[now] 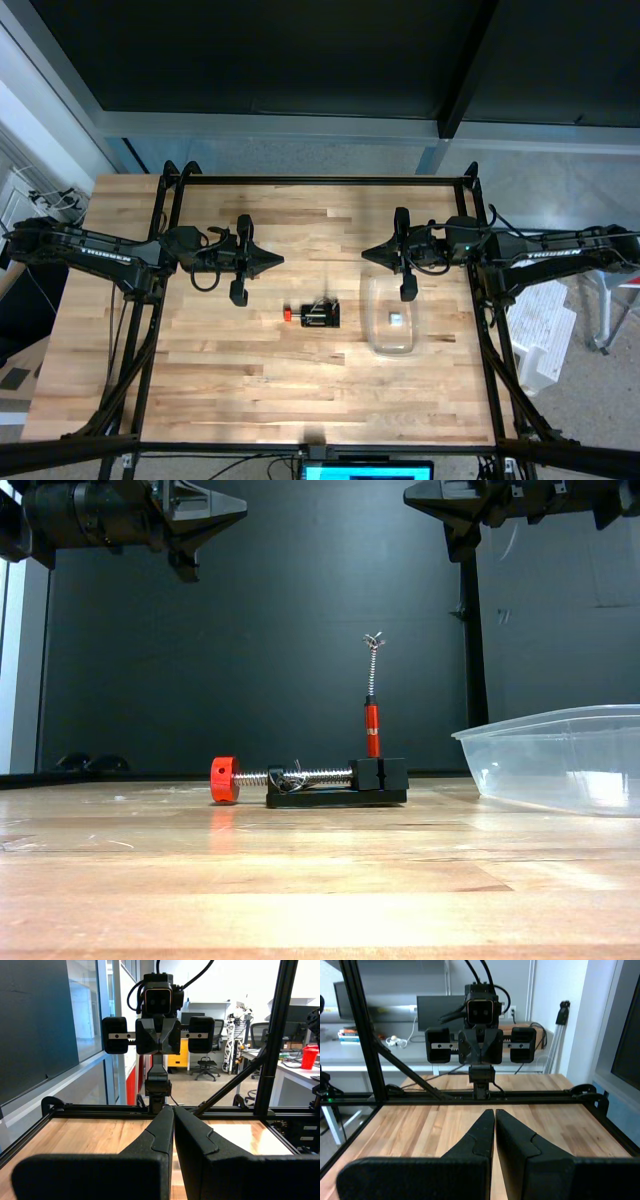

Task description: Pick the RCA connector and install on taskboard

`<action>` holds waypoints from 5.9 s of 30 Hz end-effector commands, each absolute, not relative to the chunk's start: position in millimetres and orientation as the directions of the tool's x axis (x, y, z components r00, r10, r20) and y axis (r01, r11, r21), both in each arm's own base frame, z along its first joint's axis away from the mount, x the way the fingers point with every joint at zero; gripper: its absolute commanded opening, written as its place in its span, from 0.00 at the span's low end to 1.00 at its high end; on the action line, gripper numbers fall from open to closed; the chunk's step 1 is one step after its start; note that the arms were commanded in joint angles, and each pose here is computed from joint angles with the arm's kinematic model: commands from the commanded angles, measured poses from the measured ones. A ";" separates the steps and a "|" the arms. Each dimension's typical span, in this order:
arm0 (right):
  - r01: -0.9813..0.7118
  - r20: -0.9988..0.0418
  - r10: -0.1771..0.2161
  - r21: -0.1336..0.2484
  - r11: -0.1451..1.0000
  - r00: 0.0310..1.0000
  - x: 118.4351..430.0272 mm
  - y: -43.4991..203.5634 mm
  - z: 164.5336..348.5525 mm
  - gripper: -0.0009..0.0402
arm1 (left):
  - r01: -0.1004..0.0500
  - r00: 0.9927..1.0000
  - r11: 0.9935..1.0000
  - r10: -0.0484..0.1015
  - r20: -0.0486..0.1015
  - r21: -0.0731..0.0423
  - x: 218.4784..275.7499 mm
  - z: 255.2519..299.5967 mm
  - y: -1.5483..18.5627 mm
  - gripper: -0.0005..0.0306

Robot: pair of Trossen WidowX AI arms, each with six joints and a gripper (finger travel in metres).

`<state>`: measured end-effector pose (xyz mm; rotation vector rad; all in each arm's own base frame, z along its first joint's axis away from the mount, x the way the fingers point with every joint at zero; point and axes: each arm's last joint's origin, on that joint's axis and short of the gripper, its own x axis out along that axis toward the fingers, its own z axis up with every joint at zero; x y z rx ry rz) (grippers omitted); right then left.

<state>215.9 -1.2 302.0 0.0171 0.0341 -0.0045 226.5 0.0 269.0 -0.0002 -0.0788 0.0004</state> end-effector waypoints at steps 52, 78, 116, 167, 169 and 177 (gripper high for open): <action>0.039 0.033 -0.040 0.019 0.999 0.999 214.1 -2.3 287.8 0.02 | -0.001 0.997 1.000 0.001 0.079 0.000 226.5 269.0 0.1 0.02; 0.039 0.028 -0.040 0.019 0.999 0.999 214.1 -2.3 287.4 0.02 | 0.000 0.997 1.000 0.000 0.079 0.000 226.5 269.0 0.0 0.02; 0.039 0.028 -0.040 0.019 0.999 0.999 214.1 -2.3 287.4 0.02 | 0.000 0.997 1.000 0.000 0.079 0.000 226.5 269.0 0.0 0.02; 0.039 0.028 -0.040 0.019 0.999 0.999 214.1 -2.3 287.4 0.02 | 0.000 0.997 1.000 0.000 0.079 0.000 226.5 269.1 0.0 0.02; 0.039 0.028 -0.040 0.019 0.999 0.999 214.1 -2.3 287.4 0.02 | 0.000 0.997 1.000 0.000 0.079 0.000 226.5 269.0 0.0 0.02; 0.039 0.028 -0.040 0.019 0.999 0.999 214.1 -2.3 287.4 0.02 | -0.001 0.997 1.000 0.001 0.079 0.000 226.5 269.0 0.1 0.02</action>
